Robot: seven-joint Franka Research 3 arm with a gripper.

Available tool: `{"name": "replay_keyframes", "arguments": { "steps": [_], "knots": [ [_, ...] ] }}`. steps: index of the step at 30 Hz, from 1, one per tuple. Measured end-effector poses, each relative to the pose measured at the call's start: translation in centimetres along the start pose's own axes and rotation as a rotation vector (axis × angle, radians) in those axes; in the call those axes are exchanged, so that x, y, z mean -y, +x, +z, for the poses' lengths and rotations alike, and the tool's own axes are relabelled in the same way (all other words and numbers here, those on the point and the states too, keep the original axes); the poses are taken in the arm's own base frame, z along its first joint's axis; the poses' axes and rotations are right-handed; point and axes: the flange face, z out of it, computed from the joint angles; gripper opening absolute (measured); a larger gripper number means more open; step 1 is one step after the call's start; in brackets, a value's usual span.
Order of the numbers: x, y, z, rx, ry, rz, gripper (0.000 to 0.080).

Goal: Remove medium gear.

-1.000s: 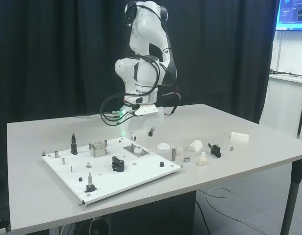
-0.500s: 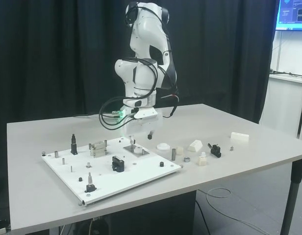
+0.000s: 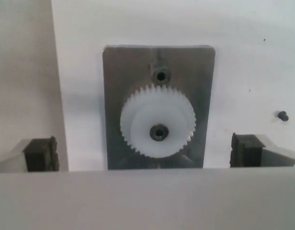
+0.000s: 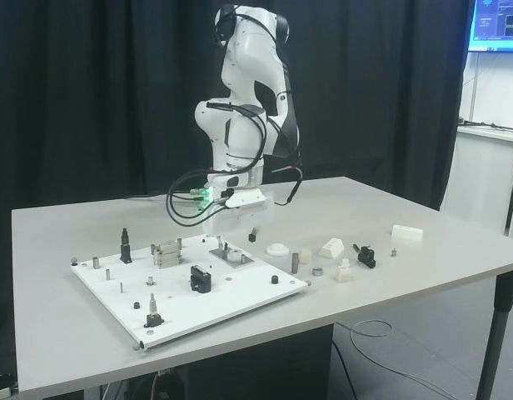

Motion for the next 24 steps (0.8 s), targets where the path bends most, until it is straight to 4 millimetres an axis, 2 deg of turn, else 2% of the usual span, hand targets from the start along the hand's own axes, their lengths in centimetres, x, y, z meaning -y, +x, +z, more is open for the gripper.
{"name": "replay_keyframes", "arguments": {
  "steps": [24],
  "knots": [
    [-0.5, 0.5, 1.6, 0.006, 0.020, 0.007, 0.0800]
  ]
}}
